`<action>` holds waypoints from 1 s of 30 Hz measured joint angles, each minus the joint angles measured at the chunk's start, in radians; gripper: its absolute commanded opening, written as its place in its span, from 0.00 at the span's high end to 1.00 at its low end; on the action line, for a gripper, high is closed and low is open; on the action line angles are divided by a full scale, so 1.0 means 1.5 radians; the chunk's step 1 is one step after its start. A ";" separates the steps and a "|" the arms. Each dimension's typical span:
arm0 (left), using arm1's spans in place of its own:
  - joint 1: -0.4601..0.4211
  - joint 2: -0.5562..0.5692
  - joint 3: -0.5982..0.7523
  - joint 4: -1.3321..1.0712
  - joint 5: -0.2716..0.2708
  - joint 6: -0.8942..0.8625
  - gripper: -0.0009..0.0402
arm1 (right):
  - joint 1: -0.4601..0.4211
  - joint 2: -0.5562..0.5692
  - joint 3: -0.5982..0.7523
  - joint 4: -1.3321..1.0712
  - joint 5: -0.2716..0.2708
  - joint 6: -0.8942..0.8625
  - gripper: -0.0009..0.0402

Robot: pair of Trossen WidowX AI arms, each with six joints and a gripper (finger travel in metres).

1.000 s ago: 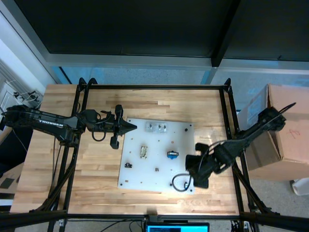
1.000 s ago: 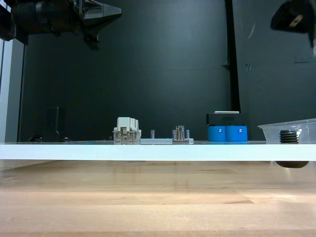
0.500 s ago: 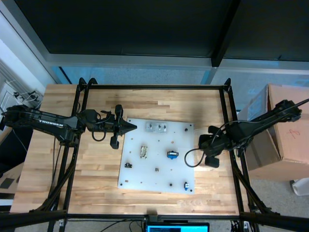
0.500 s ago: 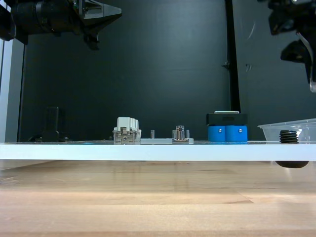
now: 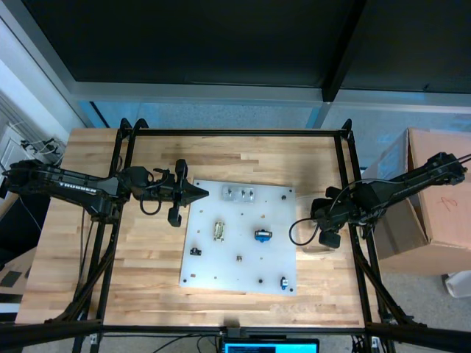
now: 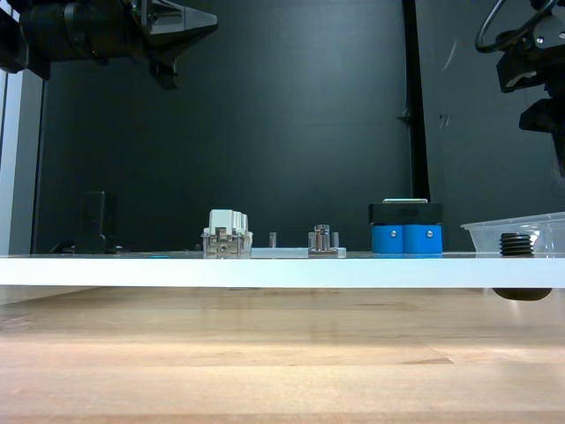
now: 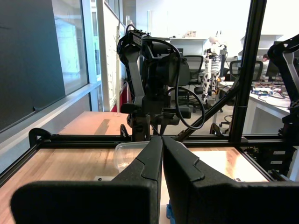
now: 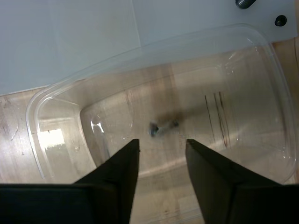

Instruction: Remove the RJ45 connector from the taskboard and place in the container

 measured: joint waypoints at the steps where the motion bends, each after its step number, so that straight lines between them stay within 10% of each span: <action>1: 0.000 0.000 0.000 0.000 0.000 0.000 0.98 | 0.000 0.000 0.000 0.000 0.000 0.000 0.53; 14: 0.000 0.000 0.000 0.000 0.000 0.000 0.98 | -0.019 0.000 0.005 0.001 -0.002 -0.026 0.46; 30: 0.000 0.000 0.000 0.000 0.000 0.000 0.98 | -0.194 0.001 0.119 0.291 -0.043 -0.356 0.65</action>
